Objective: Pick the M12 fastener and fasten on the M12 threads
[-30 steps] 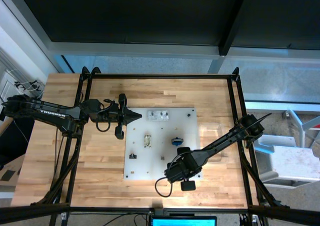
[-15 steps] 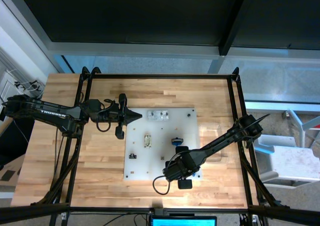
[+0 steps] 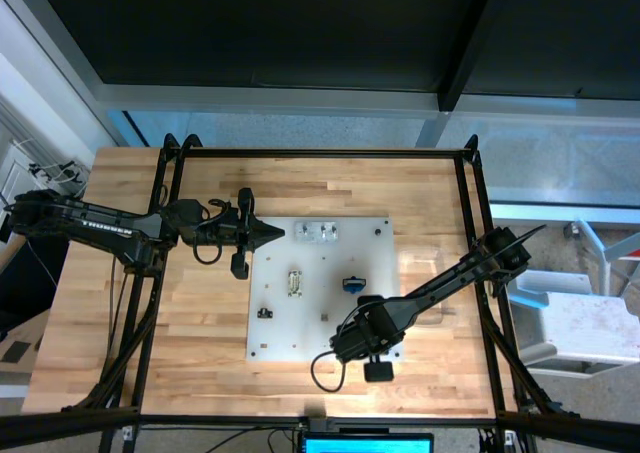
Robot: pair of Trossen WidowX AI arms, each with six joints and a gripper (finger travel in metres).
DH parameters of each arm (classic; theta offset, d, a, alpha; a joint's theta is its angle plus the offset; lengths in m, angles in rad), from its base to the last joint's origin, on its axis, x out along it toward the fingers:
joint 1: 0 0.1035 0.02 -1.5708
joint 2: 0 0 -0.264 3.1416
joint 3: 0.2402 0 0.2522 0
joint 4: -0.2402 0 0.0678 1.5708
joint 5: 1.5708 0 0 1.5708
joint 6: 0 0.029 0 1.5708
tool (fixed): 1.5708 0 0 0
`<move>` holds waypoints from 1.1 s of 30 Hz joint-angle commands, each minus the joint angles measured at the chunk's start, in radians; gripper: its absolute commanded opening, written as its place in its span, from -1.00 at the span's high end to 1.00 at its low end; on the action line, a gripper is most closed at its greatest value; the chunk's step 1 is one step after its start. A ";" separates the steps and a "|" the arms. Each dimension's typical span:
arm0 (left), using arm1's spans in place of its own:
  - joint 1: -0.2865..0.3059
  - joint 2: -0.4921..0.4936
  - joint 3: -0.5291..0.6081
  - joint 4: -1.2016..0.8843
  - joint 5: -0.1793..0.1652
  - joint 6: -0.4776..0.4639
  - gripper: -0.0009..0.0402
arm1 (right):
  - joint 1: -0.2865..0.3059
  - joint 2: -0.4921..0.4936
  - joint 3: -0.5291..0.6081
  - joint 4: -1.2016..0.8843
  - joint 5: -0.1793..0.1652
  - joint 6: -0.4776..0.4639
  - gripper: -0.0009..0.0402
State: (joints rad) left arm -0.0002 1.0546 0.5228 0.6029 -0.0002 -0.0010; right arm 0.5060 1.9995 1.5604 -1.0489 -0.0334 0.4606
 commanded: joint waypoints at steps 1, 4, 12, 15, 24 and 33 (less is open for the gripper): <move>0.000 0.000 0.000 0.000 0.000 0.000 0.96 | -0.001 -0.002 0.000 0.008 0.063 0.002 0.96; 0.000 0.000 0.000 0.000 0.000 0.000 0.96 | -0.003 0.002 0.000 0.019 0.109 0.002 0.96; 0.000 0.001 0.000 0.000 0.000 0.000 0.96 | -0.006 0.004 -0.002 0.061 0.108 0.006 0.96; 0.000 0.000 0.000 0.000 0.000 0.000 0.96 | -0.006 0.014 -0.002 0.066 0.086 0.006 0.96; 0.000 0.001 0.000 0.000 0.000 0.000 0.96 | -0.006 0.024 -0.002 0.067 0.052 0.006 0.96; 0.000 0.000 0.000 0.000 0.000 0.000 0.96 | -0.005 0.013 -0.002 0.052 -0.082 -0.010 0.96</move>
State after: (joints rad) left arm -0.0002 1.0550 0.5224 0.6029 -0.0002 -0.0006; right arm 0.5007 2.0148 1.5578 -0.9882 -0.1467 0.4477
